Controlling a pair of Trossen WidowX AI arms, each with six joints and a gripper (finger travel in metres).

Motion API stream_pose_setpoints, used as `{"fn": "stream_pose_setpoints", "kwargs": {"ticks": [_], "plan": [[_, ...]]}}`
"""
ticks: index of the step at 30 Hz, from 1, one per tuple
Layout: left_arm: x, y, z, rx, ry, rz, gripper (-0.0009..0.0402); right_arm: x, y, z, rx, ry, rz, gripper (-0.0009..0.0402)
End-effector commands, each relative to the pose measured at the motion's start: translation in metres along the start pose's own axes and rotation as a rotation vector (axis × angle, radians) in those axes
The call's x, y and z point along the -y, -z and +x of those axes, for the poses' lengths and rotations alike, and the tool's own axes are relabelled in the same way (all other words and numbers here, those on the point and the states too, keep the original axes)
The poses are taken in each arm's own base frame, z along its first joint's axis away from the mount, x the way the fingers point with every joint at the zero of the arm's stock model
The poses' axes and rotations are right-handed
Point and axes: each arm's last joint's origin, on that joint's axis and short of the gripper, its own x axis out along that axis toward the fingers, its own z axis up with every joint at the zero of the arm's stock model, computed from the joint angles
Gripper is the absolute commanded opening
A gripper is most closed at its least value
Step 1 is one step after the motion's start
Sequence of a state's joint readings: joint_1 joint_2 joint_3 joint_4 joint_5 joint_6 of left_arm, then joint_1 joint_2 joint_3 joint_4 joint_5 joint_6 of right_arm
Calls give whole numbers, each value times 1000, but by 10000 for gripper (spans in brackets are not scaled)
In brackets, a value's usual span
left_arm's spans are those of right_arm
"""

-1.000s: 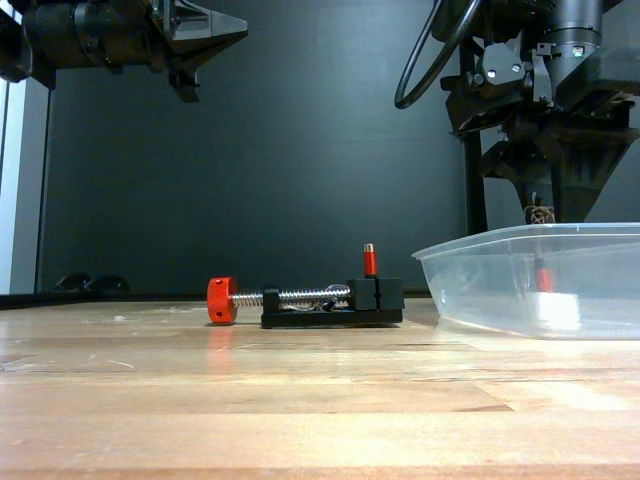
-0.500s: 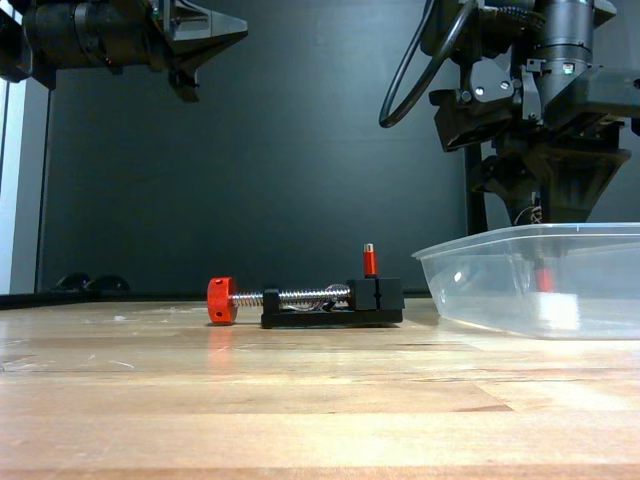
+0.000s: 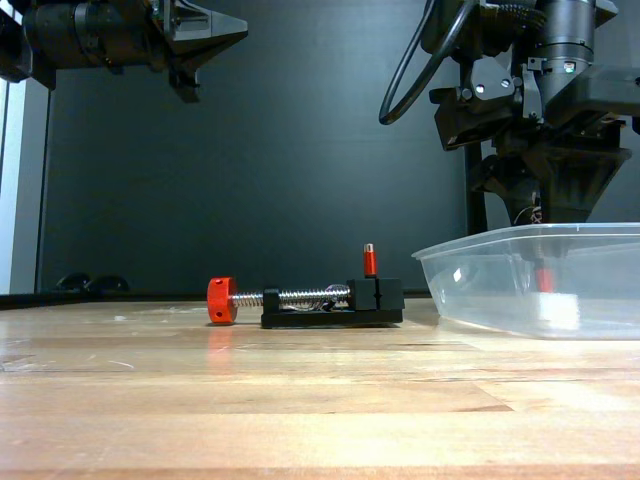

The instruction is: Pick the rca connector and install on the hub

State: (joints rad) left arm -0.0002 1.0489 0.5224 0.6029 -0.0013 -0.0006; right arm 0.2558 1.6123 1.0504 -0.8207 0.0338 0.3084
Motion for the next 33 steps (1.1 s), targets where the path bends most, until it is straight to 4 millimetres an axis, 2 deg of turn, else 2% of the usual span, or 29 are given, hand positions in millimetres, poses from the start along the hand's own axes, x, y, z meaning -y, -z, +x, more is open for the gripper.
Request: {"fn": "stream_pose_setpoints", "kwargs": {"ticks": [1,23,33], "plan": [[0,0,0,0,0,0,0,0,1,1,3,10,2,169],[0,0,0,0,0,0,0,0,-1,9,12,15,21,168],[0,0,0,0,0,0,0,0,-1,9,13,23,27,103]]}}
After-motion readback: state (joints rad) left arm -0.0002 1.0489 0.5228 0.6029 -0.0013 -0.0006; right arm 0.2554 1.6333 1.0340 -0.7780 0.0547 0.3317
